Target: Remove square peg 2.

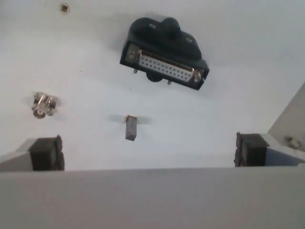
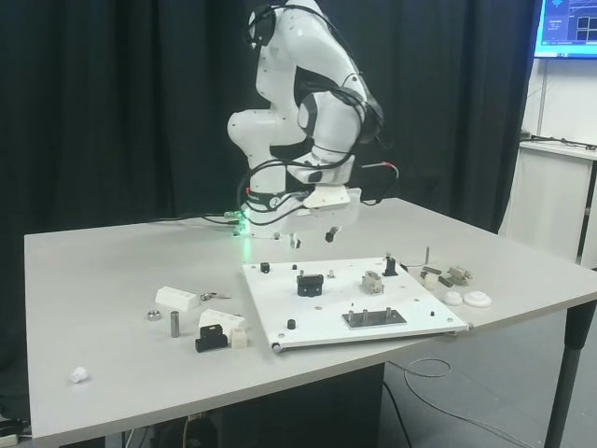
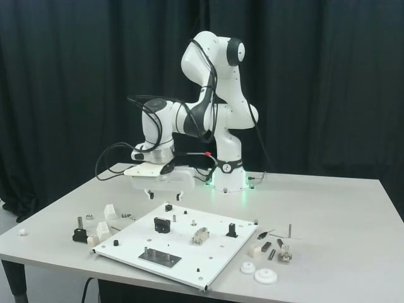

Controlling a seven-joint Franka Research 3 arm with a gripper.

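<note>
So the gripper [image 1: 147,150] is hanging above the far edge of the white board [image 3: 214,255], fingers spread wide w/ nothing between them. In the wrist view you see both black fingertips [image 1: 46,153] well apart at the sides, and the small square peg [image 1: 131,127] standing upright in the board roughly between them, a bit further out. I'd guess that's square peg 2, but nothing marks it as such, so tbh can't be sure.

Beyond the peg sits the black D-sub connector [image 1: 164,55], w/ a small metal coax-type fitting [image 1: 44,104] off to one side. The peg has bare board all round it, which is prob why the approach is straight from above: room for a finger on each side w/o bumping the connector.

Room views show the arm folded over, wrist pointing down, clearly above the board and not touching anything yet. Loose bits lie on the grey table [image 2: 112,271] either side: white blocks [image 2: 175,297], a black bracket [image 2: 213,337], two white gears [image 3: 260,272]. None of them are in the way.

My read is it's in the lining-up stage, removal not started. Next it'd need to centre over the peg, drop down, close on two flat faces, then pull straight up. If it pulls tilted, the peg could jam in its hole.
</note>
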